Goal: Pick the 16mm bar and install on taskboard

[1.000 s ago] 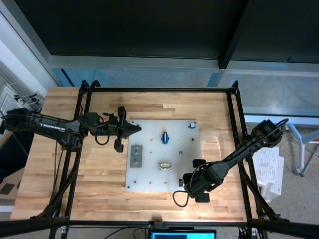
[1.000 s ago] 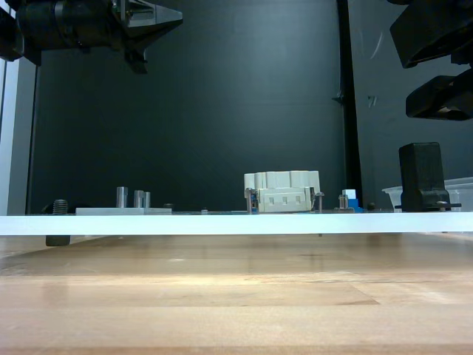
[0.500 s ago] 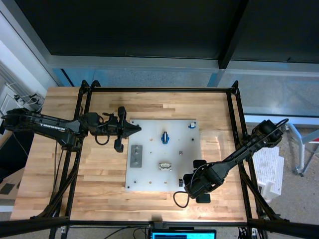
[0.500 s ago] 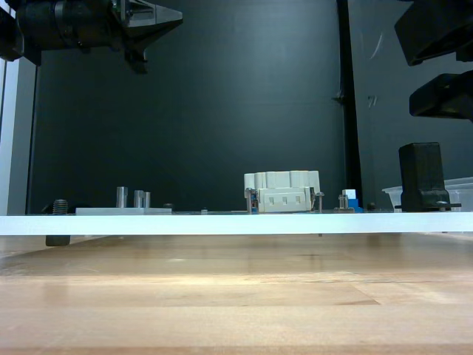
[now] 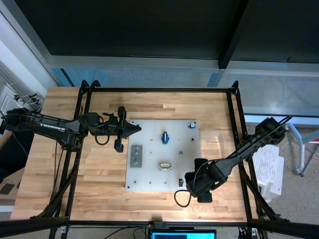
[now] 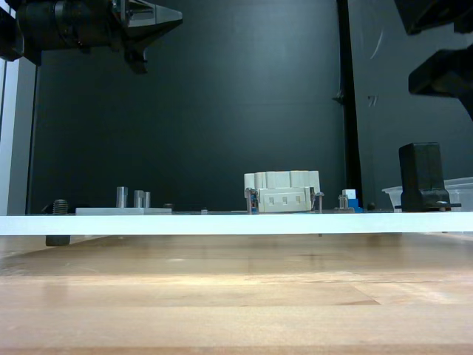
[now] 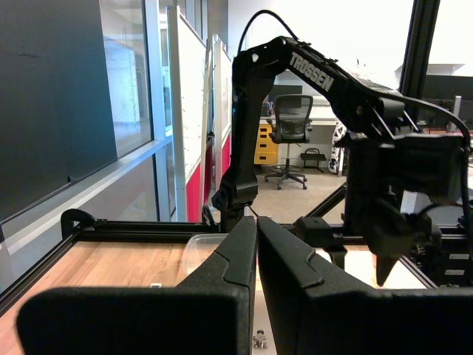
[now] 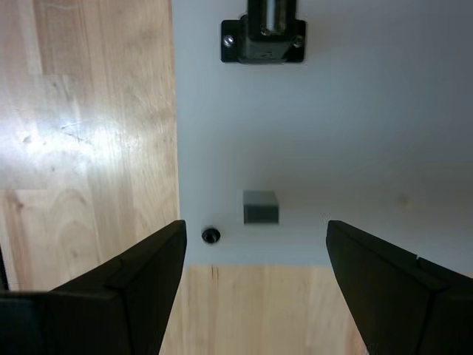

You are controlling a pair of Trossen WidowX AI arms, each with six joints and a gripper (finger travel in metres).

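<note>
From above, the left gripper point(image 5: 136, 128) hangs by the far left corner of the taskboard point(image 5: 149, 175), and the right gripper point(image 5: 198, 180) hangs over its near right corner, beside the black part point(image 5: 180, 181). At table height both hang well above the plate. The left wrist camera shows that claw pinched to a thin slit, holding nothing. The right wrist camera shows the other spread wide above the 16mm bar point(image 8: 261, 206), which lies on the plate near its corner, just beside a small dark spot point(image 8: 211, 235).
</note>
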